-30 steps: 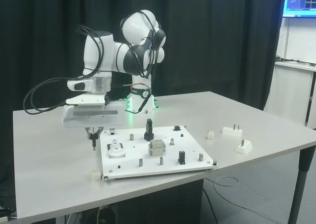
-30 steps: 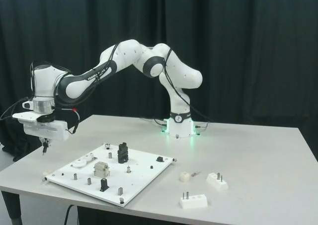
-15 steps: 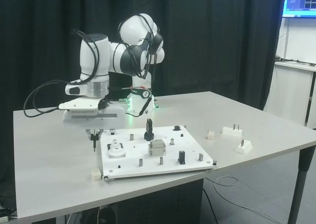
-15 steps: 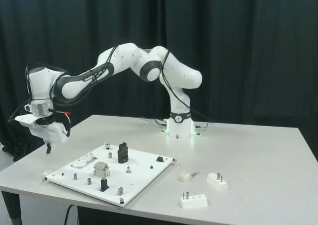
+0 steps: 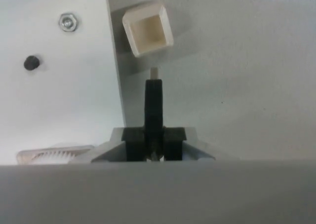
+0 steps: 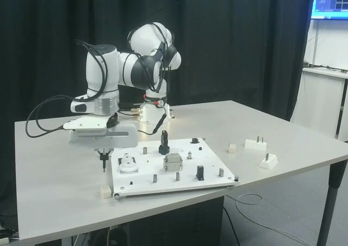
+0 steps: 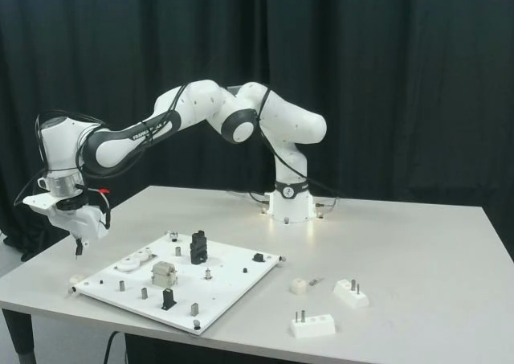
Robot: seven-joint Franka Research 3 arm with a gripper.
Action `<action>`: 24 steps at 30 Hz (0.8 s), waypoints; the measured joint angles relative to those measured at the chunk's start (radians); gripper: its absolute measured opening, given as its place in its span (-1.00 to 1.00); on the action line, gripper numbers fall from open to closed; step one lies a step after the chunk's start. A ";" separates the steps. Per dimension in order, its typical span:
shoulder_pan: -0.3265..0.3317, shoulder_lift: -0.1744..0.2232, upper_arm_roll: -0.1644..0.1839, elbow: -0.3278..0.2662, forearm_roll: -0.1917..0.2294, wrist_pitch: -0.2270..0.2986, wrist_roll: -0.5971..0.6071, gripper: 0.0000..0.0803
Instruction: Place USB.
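- My gripper (image 6: 103,158) hangs over the grey table (image 6: 54,164), just off the white board's (image 6: 168,175) edge, fingers closed on the black USB plug (image 5: 153,105), which points down.
- In the wrist view, a small white open-topped socket block (image 5: 147,28) sits on the table beside the board, just past the plug's tip.
- Further right stand two white pin blocks (image 6: 255,143).

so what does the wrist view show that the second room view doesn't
Only the wrist view shows the small white holder as an open hollow cup, a nut on the white board, and the black plug clamped in the gripper. Only the second room view shows the whole arm, the parts across the board and the white blocks on the grey table. Both show the gripper near the board's corner, by the holder.
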 joint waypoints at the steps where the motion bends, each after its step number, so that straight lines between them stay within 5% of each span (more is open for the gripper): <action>1: 0.000 0.004 -0.003 0.007 0.000 -0.006 0.000 -0.82; 9: 0.000 0.027 -0.017 0.047 -0.017 -0.043 -0.003 -0.82; 24: 0.005 0.041 -0.016 0.069 -0.062 -0.034 -0.004 -0.82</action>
